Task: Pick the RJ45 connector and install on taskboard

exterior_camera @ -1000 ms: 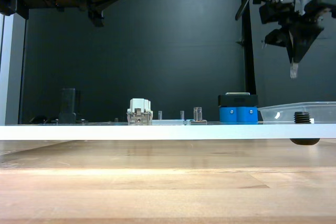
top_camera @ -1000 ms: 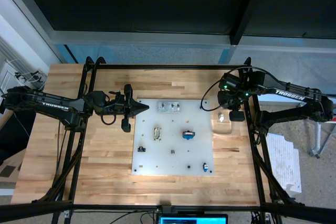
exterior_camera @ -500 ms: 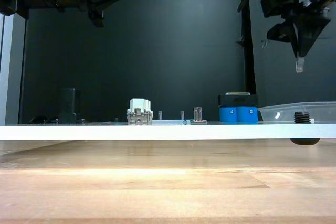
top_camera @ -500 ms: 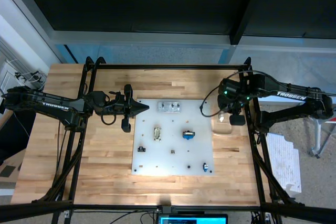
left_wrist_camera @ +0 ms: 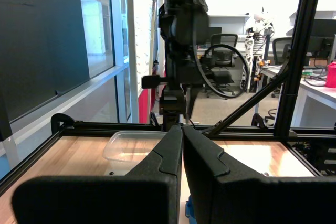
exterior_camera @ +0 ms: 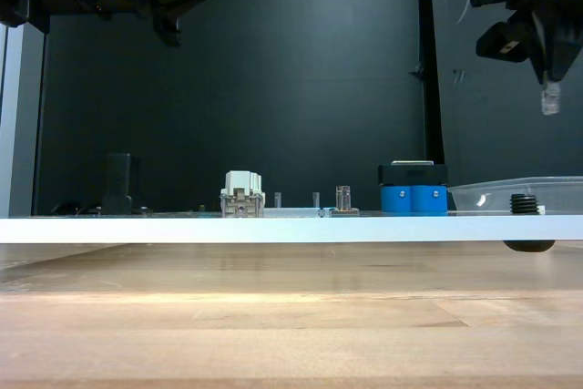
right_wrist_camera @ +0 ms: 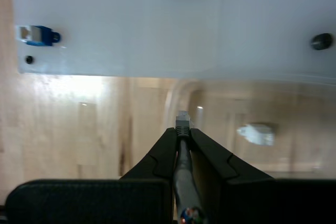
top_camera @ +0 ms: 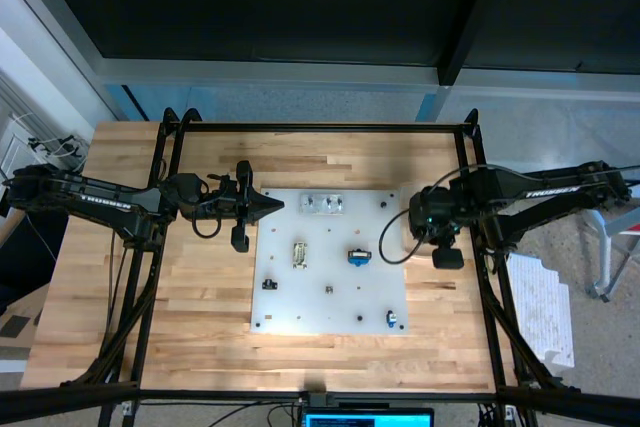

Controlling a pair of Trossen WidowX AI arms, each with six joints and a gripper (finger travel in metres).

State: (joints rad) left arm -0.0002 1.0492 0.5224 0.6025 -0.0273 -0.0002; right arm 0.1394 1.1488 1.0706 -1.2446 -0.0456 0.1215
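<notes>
Table (top_camera: pixel 150 327): pale wood planks.
Taskboard (top_camera: pixel 330 277): flat on the table, centre, a shade toward 3 o'clock.
Tray (exterior_camera: pixel 492 190): clear, on the table at 3 o'clock, just beside the taskboard.
My left gripper (top_camera: pixel 280 205): pinched closed, high near the taskboard's 10 o'clock corner.
My right gripper (right_wrist_camera: pixel 181 132): high over the tray, clamped on the RJ45 connector (right_wrist_camera: pixel 182 118).

RJ45 connector (exterior_camera: pixel 549 97): small clear plug on a dark cable (right_wrist_camera: pixel 184 167) end, pinched in the right gripper (right_wrist_camera: pixel 182 131), pointing down, high in the air just off the taskboard's (top_camera: pixel 330 299) right edge. Taskboard: flat, white, lying level. Left gripper (left_wrist_camera: pixel 182 127) closed, high by its left edge.
</notes>
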